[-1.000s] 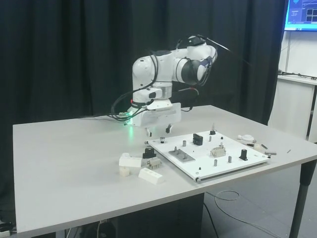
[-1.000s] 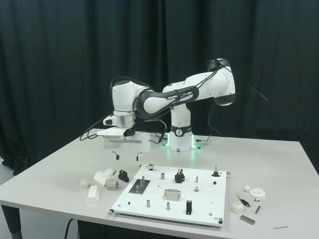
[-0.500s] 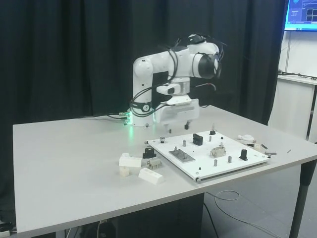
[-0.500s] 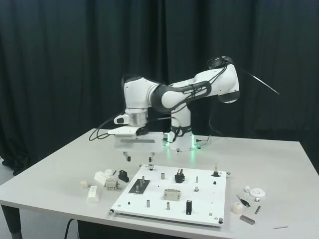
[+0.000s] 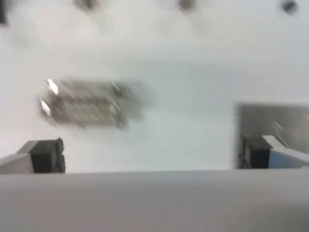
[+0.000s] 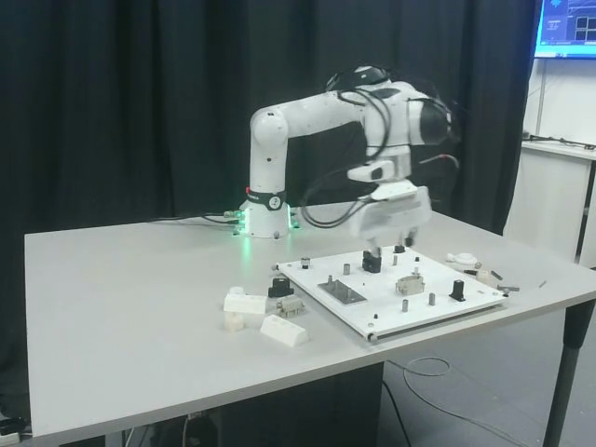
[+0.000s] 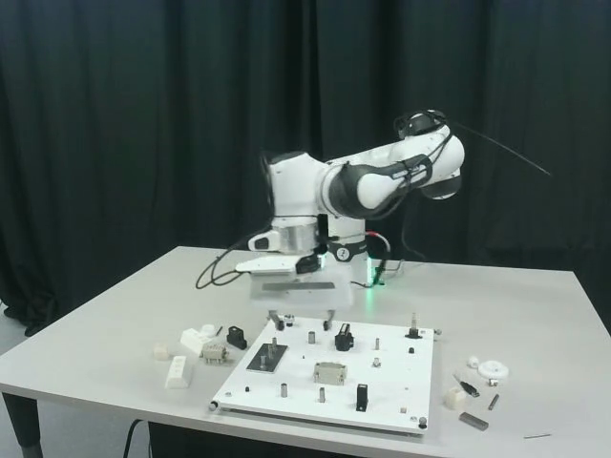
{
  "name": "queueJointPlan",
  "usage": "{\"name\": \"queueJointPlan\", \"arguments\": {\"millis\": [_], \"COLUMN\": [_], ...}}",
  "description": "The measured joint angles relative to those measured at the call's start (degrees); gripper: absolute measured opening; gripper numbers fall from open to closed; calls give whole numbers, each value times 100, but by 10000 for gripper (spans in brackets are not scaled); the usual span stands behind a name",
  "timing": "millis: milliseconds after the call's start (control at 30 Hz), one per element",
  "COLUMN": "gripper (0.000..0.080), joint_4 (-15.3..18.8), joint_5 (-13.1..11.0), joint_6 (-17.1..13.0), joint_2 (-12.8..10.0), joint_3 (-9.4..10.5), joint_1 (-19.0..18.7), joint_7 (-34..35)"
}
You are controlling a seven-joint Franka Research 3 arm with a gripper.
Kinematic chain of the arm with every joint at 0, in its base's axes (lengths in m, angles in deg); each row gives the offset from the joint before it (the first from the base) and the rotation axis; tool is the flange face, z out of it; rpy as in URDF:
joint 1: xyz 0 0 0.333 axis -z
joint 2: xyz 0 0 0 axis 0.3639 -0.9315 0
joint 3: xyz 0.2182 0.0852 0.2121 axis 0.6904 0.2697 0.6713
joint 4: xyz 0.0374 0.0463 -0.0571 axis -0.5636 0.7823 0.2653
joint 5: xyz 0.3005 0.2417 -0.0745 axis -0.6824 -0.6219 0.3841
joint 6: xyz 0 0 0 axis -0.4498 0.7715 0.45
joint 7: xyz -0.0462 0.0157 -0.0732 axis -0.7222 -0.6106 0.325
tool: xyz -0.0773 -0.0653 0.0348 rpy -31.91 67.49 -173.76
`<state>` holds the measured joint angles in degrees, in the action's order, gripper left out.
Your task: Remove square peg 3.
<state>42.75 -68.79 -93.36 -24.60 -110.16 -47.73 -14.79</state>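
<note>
White and spread wide, the pincer (image 7: 300,320) hovers empty over the far left part of the white board (image 7: 401,401), with nothing between its fingertips (image 5: 46,157). Just under it stand a black block (image 7: 344,336) and a grey plate (image 7: 266,357) with a post. The wrist view shows a pale connector (image 5: 82,103) on the bare board below. Square peg 3 should be one of the small upright pegs (image 7: 284,388) dotted across the board, but you probably cannot pick it out from here, as none shows a square section plainly. Settle which peg it is before you descend. Then centre the jaws over it, come straight down, close on its flat sides and lift vertically so it does not bind in its hole. The neighbouring fixtures stand near one another, so keep the open fingers clear of the block and the post. The board's near edge lies close to the near edge of the grey table (image 7: 535,315). Loose white parts (image 7: 181,367) lie left of the board and small pieces (image 7: 482,372) right of it. The bare table far right offers the best room for carrying the peg away.
</note>
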Motion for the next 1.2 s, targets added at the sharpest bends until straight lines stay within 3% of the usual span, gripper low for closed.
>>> {"name": "queueJointPlan", "arguments": {"millis": [267, 533, 700, 1200], "gripper": [800, 800, 800, 800], "joint_4": [-764, -1309, -1535, -1981], "joint_5": [49, 428, 565, 655], "joint_6": [-428, -658, -667, -854], "joint_2": [-11, -19, -21, -67], "joint_3": [393, 703, 831, 1199], "joint_1": [175, 395, 521, 886], "joint_7": [772, 1301, 1504, 1703]}}
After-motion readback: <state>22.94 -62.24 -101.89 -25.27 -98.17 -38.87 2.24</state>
